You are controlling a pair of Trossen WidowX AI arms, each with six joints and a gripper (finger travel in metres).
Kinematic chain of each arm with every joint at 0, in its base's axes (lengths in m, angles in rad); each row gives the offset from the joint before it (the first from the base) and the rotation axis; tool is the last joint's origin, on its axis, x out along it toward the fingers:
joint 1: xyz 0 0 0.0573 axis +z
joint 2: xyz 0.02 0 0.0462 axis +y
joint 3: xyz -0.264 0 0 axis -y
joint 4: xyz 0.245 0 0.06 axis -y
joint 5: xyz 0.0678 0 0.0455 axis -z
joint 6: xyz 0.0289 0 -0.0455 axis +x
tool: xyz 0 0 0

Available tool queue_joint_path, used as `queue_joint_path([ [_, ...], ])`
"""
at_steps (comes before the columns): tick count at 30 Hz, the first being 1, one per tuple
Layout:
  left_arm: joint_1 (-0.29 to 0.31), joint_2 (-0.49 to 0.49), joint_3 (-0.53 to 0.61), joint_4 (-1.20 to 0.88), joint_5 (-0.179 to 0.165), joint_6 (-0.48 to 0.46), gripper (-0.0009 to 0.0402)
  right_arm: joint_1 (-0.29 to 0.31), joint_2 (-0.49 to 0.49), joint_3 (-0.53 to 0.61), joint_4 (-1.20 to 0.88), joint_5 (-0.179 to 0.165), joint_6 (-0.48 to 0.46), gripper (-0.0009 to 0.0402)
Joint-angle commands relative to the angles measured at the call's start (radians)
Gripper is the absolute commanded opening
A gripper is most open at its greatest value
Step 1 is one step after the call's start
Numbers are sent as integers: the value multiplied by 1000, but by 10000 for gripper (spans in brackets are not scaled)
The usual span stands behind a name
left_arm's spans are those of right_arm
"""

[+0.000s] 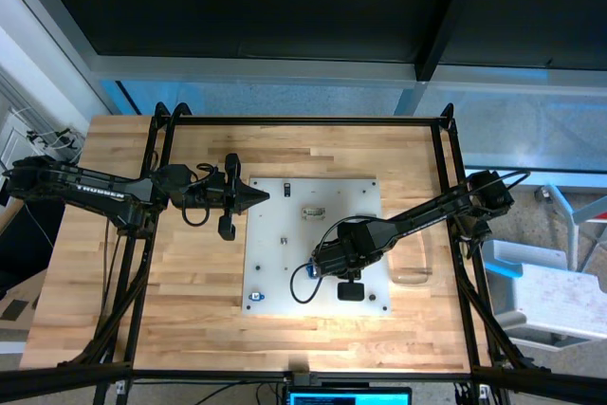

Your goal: Pick the 16mm cylinder and place it in the taskboard

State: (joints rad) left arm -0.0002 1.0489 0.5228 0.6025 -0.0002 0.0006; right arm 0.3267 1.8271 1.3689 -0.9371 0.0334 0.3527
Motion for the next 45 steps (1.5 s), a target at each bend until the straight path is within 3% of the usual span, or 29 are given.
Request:
queue_joint_path([
  [1,0,0,0,0,0,0,0,0,0,-3,7,1,-2,12],
  [5,0,0,0,0,0,0,0,0,0,-5,8,5,-3,12],
  [8,0,0,0,0,0,0,0,0,0,-5,8,27,-3,12],
  [45,0,0,0,0,0,0,0,-1,0,-5,5,17,-3,12],
])
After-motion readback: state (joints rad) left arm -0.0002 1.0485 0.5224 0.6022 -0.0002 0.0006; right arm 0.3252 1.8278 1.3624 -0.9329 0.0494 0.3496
